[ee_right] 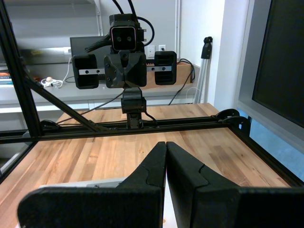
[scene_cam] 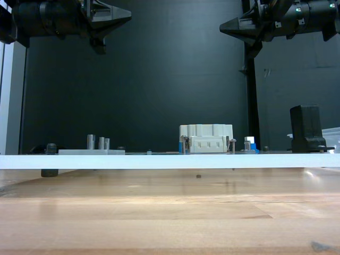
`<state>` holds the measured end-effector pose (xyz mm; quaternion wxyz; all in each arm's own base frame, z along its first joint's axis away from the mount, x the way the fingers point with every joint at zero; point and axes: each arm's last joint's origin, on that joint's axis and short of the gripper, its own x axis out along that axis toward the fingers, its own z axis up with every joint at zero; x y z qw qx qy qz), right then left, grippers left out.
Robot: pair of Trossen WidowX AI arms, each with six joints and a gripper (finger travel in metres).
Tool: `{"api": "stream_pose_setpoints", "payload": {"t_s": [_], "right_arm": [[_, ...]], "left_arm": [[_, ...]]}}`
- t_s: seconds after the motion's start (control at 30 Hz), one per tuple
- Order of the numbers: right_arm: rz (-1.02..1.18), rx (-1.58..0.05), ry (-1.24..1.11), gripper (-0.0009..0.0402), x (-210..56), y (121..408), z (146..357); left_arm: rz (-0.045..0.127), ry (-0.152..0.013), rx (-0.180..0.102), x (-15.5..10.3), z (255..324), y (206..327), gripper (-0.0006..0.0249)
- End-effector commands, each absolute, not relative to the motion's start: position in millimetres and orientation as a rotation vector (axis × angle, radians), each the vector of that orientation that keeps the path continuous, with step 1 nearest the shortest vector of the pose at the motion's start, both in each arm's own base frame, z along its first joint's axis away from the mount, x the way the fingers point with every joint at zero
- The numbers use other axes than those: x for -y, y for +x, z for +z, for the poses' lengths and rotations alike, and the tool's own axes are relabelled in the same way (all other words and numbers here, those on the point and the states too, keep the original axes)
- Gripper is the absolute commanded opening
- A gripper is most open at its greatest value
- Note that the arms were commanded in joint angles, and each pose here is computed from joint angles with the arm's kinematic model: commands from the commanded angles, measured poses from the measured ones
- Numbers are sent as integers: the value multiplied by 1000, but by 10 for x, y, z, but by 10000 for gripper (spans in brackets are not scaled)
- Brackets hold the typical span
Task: Pick the 16mm bar and place in it's hole on the taskboard
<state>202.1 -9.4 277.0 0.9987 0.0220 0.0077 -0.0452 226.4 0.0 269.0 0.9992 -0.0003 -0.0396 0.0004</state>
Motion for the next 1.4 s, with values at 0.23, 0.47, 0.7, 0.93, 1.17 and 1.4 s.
{"api": "stream_pose_setpoints", "payload": {"t_s": [0.23, 0.47, 0.7, 0.93, 1.17, 1.4], "right_arm": [[-32, 33, 45, 0, 54, 2029, 2812], [-32, 33, 46, 0, 53, 2029, 2812], [-22, -162, 84, 0, 17, 2047, 2890], [1, -400, 41, 0, -118, 1994, 3014], [-2, -611, -13, 0, -263, 1941, 3042], [27, -740, -8, 0, -369, 1920, 3034]], "left_arm": [[0, -1, 79, 0, 2690, 2265, 0], [0, -1, 79, 0, 2690, 2265, 0], [0, -1, 79, 0, 2690, 2265, 0], [0, -1, 79, 0, 2691, 2265, 0], [0, -1, 79, 0, 2691, 2265, 0], [1, 0, 79, -1, 2690, 2265, 0]]}}
